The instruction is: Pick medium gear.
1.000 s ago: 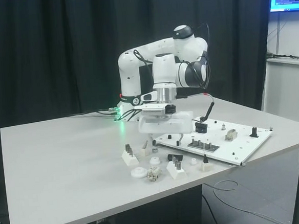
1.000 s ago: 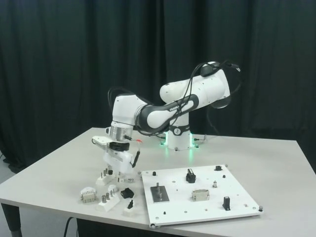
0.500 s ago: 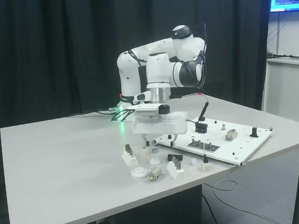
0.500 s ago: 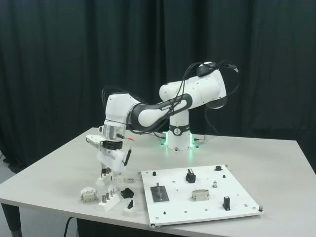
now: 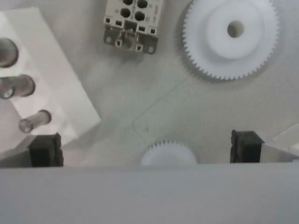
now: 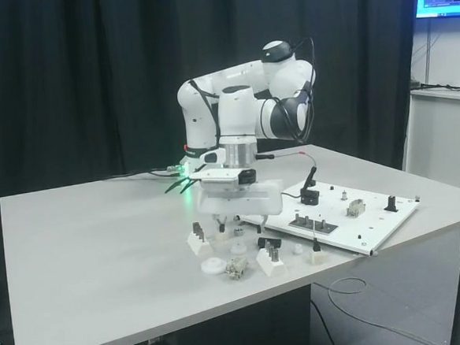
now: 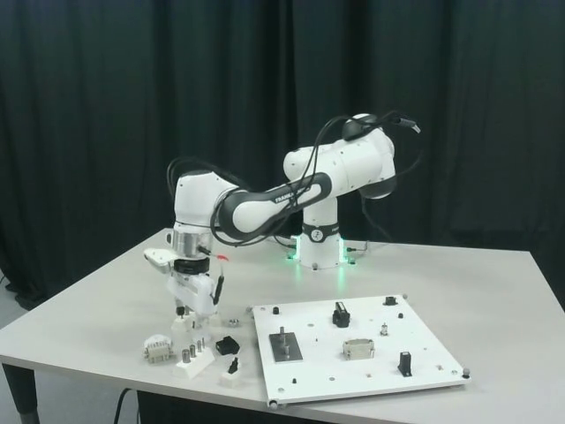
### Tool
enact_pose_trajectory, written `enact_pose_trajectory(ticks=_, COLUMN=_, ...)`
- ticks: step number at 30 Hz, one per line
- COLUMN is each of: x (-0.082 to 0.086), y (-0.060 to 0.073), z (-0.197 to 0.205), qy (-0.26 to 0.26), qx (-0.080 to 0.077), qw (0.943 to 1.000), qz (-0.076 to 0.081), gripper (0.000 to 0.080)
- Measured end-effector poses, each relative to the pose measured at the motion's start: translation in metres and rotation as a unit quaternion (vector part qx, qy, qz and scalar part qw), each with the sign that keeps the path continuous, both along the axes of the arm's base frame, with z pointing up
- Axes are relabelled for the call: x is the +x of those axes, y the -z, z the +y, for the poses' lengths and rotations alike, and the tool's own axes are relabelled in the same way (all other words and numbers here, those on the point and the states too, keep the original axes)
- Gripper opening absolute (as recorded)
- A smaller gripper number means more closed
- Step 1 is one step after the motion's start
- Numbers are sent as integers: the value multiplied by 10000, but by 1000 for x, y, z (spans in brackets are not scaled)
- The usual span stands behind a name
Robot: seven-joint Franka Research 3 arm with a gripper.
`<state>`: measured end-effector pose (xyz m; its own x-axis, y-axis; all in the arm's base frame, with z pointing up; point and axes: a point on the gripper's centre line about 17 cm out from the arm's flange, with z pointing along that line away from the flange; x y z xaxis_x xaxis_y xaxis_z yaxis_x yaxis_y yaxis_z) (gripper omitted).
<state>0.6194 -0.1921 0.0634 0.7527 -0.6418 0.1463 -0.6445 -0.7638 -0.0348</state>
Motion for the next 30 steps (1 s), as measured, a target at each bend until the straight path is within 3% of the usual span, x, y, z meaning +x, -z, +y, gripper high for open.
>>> enact_pose_trajectory(ticks=16, x=-18, y=18, z=5, qy=-49, qx=154, qw=9992, qz=373, gripper=800)
enact_pose_trajectory(ticks=30, x=-34, y=36, z=11, qy=-95, qx=280, qw=9980, qz=551, gripper=800)
